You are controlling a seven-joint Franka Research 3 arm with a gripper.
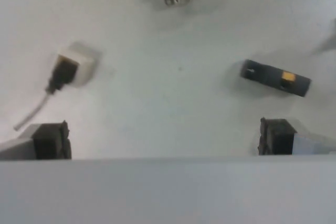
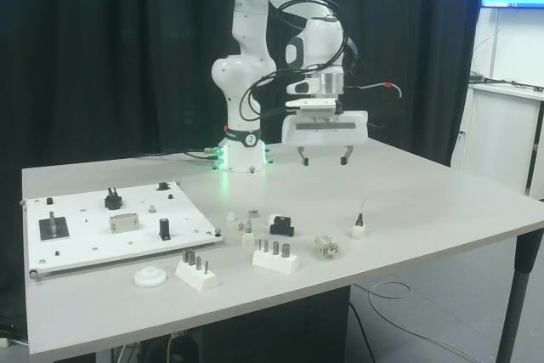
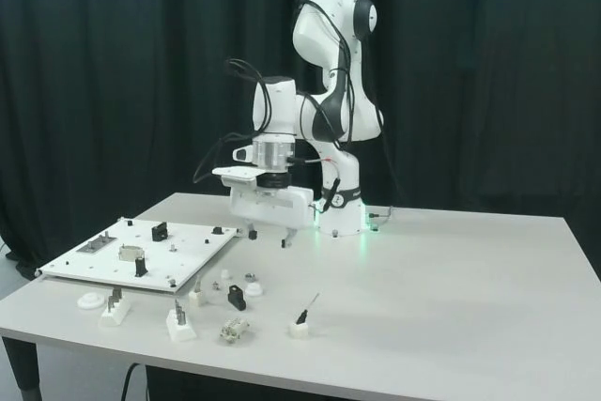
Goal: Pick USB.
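My grey tabletop (image 2: 442,201) carries a white board (image 2: 76,240), small white blocks (image 2: 274,259), the USB (image 2: 359,225) and my base (image 2: 242,159).

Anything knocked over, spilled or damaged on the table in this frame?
Nothing stands out. The USB sits plugged in its white holder on the table, small parts are scattered loose but intact, and the gripper hangs above with jaws open, holding nothing.

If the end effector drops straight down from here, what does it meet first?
Probably bare grey table. The open end effector points down at an empty patch between the USB plug in its white block and the black connector; depth is uncertain.
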